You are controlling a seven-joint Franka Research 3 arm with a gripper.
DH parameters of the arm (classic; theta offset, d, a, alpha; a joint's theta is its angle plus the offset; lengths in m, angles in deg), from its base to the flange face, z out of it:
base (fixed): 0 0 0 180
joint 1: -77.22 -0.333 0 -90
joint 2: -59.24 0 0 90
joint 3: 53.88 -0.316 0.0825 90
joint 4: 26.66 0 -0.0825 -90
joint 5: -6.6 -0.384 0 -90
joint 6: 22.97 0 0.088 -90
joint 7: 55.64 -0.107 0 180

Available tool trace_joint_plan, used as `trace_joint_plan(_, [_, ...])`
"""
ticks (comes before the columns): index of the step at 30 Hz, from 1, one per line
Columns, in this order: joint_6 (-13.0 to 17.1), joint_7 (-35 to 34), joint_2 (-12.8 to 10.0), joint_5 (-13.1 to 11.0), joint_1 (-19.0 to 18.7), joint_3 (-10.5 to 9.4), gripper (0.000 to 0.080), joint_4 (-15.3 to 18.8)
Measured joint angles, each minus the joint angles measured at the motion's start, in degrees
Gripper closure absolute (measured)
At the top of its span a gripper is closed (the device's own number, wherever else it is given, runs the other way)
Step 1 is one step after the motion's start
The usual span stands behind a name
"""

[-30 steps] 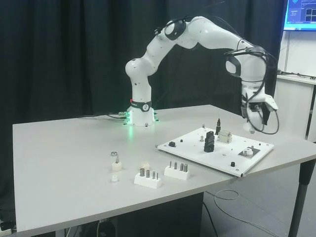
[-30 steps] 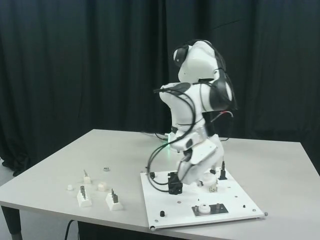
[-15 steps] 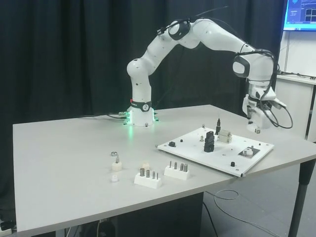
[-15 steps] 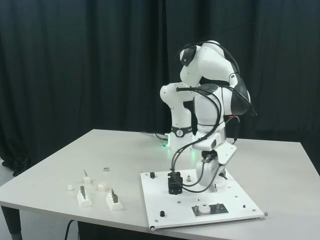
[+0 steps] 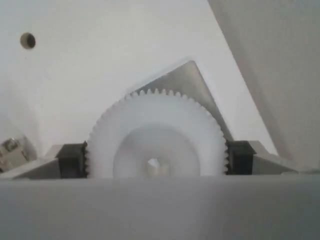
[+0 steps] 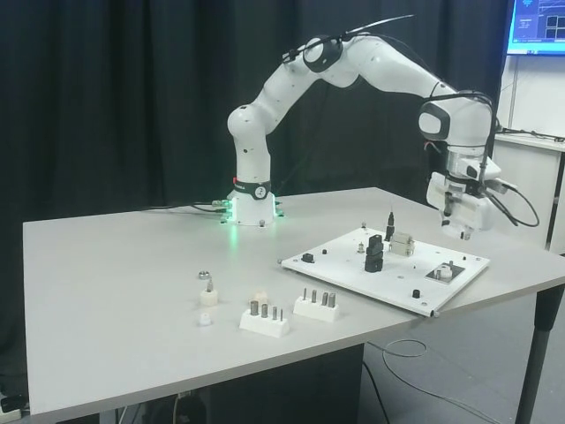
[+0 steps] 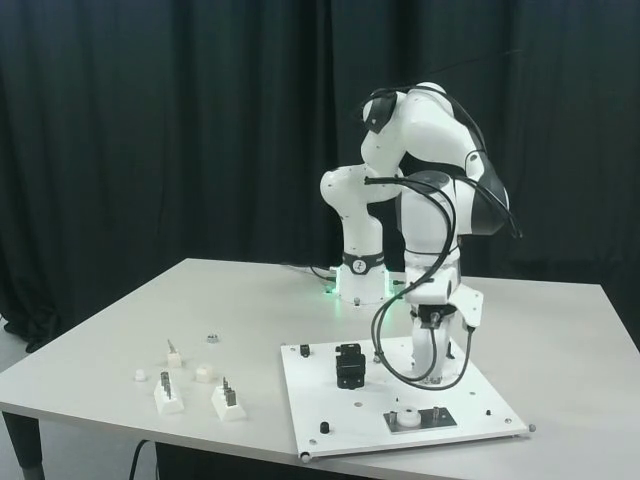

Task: Insert large gear.

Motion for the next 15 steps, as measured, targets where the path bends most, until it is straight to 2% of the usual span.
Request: trace_joint_plan(15, [3.03,5.49,-0.54,0.47,0.01,-0.46,0.0209,1.49])
